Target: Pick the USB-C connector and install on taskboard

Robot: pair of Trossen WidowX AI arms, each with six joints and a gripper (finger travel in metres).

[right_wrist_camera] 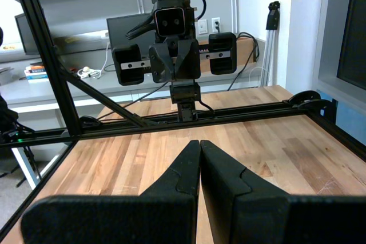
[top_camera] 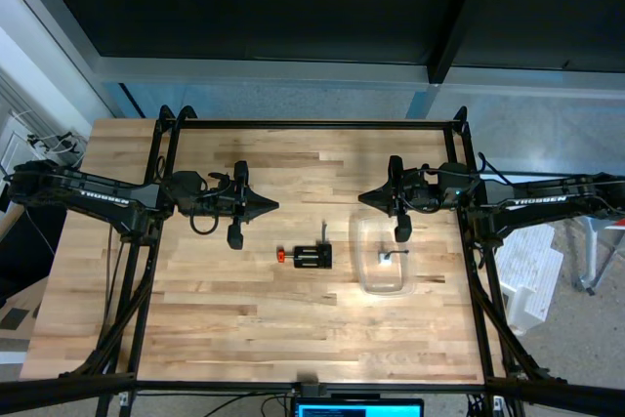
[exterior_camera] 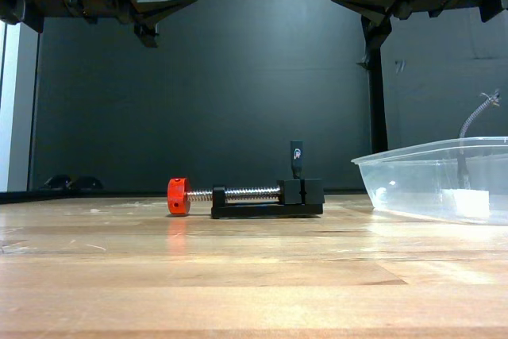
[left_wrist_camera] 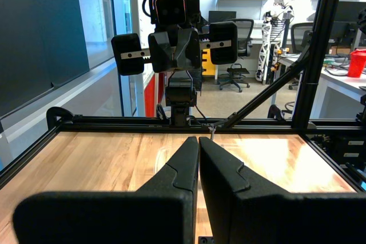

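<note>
The wooden table (top_camera: 195, 319) carries a black frame around its edges. Right of centre on it sits a clear plastic tray (top_camera: 359, 266), open-topped with low see-through walls (exterior_camera: 413, 176). Inside the tray, toward its near half, lies a small white square piece (top_camera: 385, 256), and a thin bent cable (exterior_camera: 473, 121) rises above the rim there. The USB-C connector (top_camera: 399, 253) is also in the tray, just to the right of the white piece. It shows only as a short thin dark sliver, too small to make out any detail.

The left gripper (top_camera: 274, 206) hangs high over the table's left-centre, pointing right, with its fingers pressed together and nothing between them. The right gripper (top_camera: 362, 199) hangs at the same height just past the tray's far left corner, pointing left, with its fingers likewise together and empty. The two tips face each other, well apart.

The taskboard (top_camera: 312, 258) rests near the table's middle, left of the tray and apart from it. It is a black block with a bright threaded screw (exterior_camera: 246, 194) running left to a red-orange knob (exterior_camera: 178, 196). A thin pin (top_camera: 323, 233) stands at its far side.
</note>
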